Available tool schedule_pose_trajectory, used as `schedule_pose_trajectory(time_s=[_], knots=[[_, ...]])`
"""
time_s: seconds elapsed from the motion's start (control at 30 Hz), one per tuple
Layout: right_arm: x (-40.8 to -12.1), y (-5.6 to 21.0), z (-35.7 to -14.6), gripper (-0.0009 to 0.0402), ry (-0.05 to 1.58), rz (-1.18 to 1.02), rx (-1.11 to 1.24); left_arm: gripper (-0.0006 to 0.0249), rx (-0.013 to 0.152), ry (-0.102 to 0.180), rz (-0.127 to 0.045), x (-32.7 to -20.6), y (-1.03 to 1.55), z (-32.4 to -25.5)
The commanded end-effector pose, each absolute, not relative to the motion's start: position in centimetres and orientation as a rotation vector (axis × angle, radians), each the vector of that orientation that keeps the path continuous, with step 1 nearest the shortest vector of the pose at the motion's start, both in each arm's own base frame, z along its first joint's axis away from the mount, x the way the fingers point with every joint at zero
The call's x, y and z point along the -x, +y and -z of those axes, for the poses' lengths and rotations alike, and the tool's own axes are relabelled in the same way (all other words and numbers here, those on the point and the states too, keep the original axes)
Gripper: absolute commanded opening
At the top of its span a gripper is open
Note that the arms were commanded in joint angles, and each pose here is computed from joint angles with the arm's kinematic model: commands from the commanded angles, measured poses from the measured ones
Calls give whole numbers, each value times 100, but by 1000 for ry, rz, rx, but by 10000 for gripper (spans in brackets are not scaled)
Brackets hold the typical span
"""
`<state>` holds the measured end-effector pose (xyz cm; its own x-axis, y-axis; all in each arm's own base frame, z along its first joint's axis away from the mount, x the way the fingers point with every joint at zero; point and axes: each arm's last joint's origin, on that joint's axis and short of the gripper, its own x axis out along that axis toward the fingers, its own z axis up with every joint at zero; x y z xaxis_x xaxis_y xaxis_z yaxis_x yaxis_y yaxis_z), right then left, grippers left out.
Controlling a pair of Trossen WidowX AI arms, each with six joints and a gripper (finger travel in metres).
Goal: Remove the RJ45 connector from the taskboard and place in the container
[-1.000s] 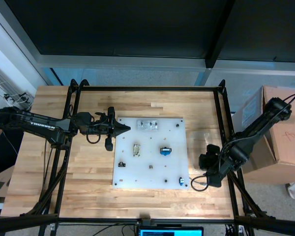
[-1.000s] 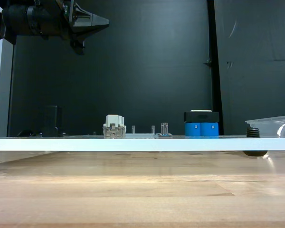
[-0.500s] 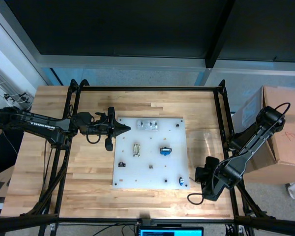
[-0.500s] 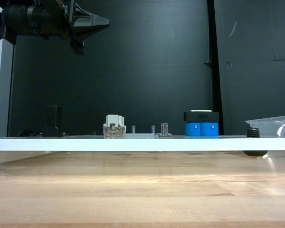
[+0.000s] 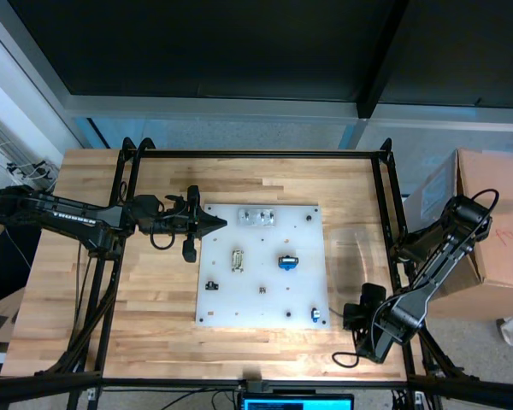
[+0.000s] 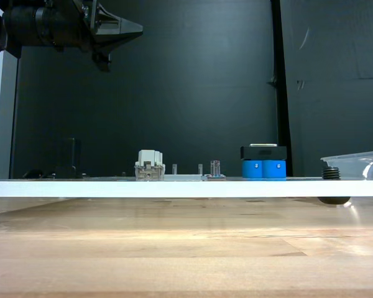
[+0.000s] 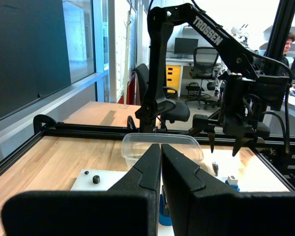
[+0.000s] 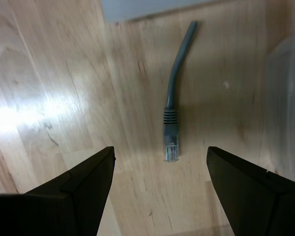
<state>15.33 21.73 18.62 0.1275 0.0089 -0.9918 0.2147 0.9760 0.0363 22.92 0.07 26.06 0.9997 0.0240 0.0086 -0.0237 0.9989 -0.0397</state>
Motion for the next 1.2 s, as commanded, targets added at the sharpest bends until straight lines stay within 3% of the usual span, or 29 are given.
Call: schedule_pose_trajectory(time_s=[0.03,0.8,1.0,1.2], knots=[[-1534,2183,-1810,260,1440,155,-178,0,39,-9,-24,-2292,7,-2606],[-1482,2098,-1448,250,1406,97,-183,0,40,-9,-24,-2292,7,-2606],[-1471,2088,-1434,221,1411,98,-179,0,39,-9,-24,-2292,7,-2606],[-1458,2093,-1430,158,1432,87,-184,0,39,-9,-24,-2292,7,-2606]])
